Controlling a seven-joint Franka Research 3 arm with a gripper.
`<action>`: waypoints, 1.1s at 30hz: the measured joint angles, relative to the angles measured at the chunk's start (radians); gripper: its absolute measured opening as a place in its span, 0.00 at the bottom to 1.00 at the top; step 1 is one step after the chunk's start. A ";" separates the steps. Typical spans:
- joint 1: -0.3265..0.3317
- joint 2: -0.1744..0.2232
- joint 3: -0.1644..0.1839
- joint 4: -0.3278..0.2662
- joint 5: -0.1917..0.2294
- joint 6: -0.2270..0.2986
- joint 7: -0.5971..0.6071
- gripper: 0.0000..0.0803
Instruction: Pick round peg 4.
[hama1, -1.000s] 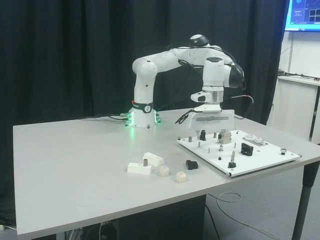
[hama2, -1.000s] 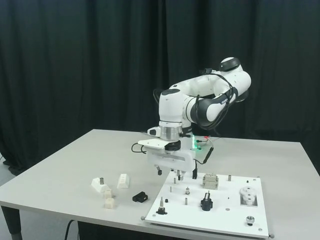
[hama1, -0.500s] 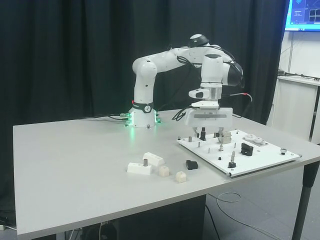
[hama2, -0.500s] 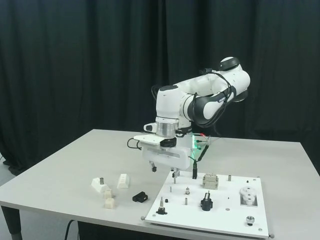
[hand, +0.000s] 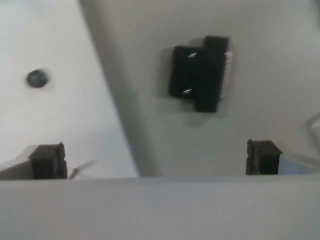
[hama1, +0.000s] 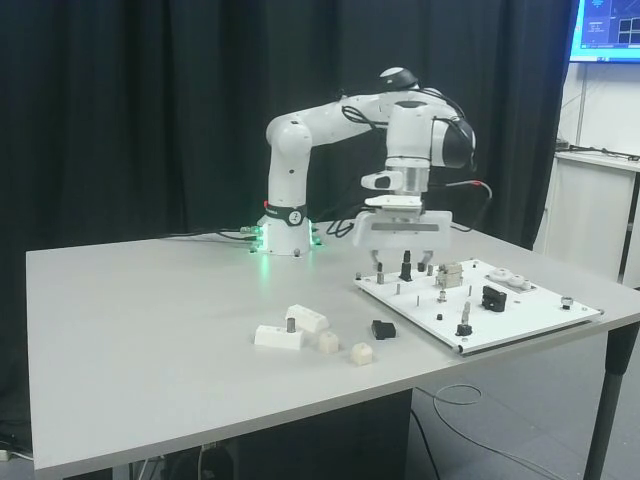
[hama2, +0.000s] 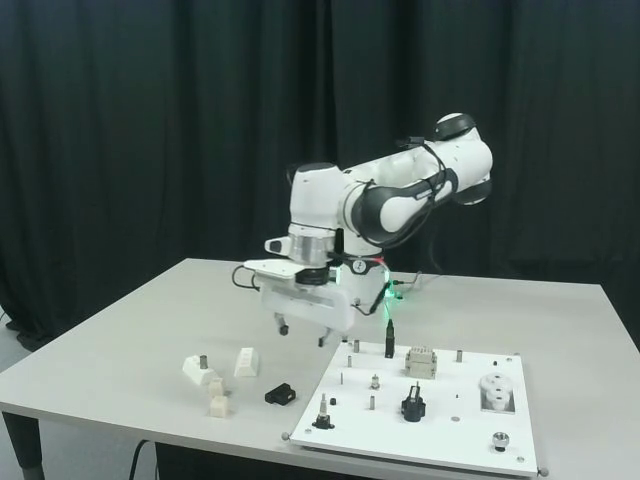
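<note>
Fingers (hama2: 285, 326) spread wide, empty, hanging well apart from the round peg (hama2: 200, 359) standing in a white block (hama2: 194, 371).

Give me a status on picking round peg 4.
Done: nothing yet. In hand: the claw hangs open and empty over the table, by the white board's edge, with a black connector below it. Left: the whole grasp and lift.

black connector (hand: 201, 73) alone beneath gripper (hand: 155, 160)
</note>
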 joint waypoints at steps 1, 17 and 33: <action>-0.007 0.000 -0.001 0.000 0.000 0.000 -0.009 1.00; -0.186 0.002 -0.012 0.021 0.005 -0.028 -0.175 1.00; -0.412 0.047 0.030 0.144 0.028 -0.110 -0.330 1.00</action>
